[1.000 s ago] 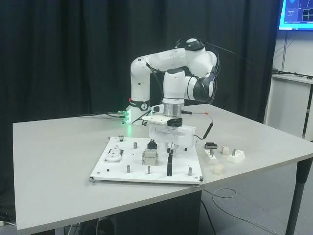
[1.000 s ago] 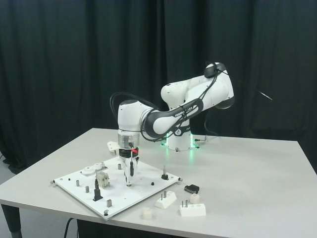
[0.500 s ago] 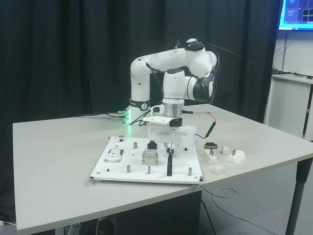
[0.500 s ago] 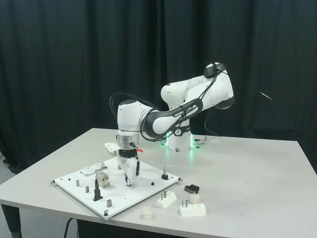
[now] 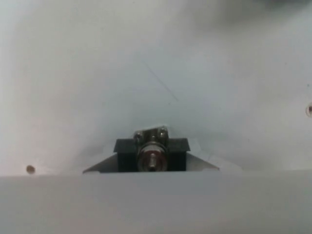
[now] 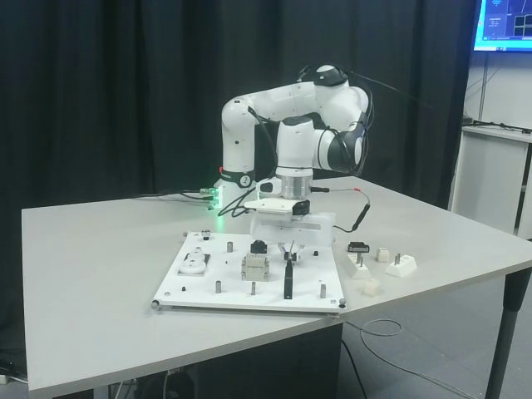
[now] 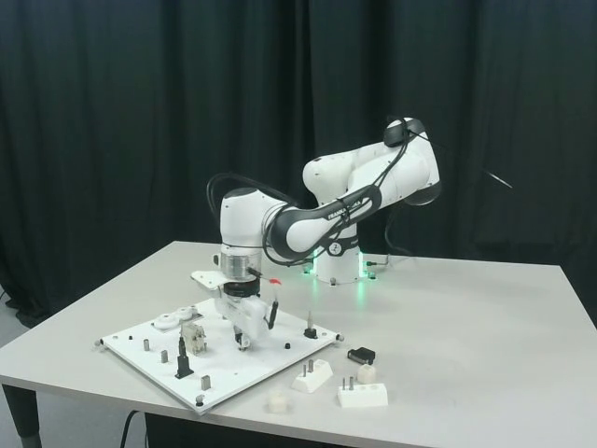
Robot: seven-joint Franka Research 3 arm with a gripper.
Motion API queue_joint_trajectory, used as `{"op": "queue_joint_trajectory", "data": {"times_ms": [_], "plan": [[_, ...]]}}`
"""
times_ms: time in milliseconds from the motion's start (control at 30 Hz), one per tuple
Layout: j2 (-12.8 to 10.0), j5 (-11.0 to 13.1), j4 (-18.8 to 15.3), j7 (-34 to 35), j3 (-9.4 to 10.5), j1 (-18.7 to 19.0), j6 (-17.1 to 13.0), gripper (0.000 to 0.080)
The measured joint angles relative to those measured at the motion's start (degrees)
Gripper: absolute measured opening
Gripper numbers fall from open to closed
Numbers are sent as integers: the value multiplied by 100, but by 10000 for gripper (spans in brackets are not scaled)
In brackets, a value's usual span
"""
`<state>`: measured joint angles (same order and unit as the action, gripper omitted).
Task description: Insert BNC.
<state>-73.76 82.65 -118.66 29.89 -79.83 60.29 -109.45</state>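
Since the earlier frames the gripper (image 7: 244,343) has been turned about its upright axis and raised slightly above the white board (image 7: 140,358), as is seen in both room views. Whether anything is held cannot be told from the pictures. In the wrist view, a metal BNC connector (image 5: 151,155) is seen on a black mount (image 5: 126,155) fixed to the board, directly below the camera. On the grey table (image 6: 91,258), beside the board, several small white blocks (image 6: 401,265) are set, with a small black part (image 6: 359,247) near them.
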Motion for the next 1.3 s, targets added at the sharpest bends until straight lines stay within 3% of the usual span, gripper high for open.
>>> {"op": "queue_joint_trajectory", "data": {"times_ms": [400, 667, 1300], "plan": [[0, 78, 1, -1045, -17, -45, 96, 121], [0, 111, 1, -1128, -23, -66, 132, 121], [-2, 137, -3, 580, -32, -83, 159, 121]]}}
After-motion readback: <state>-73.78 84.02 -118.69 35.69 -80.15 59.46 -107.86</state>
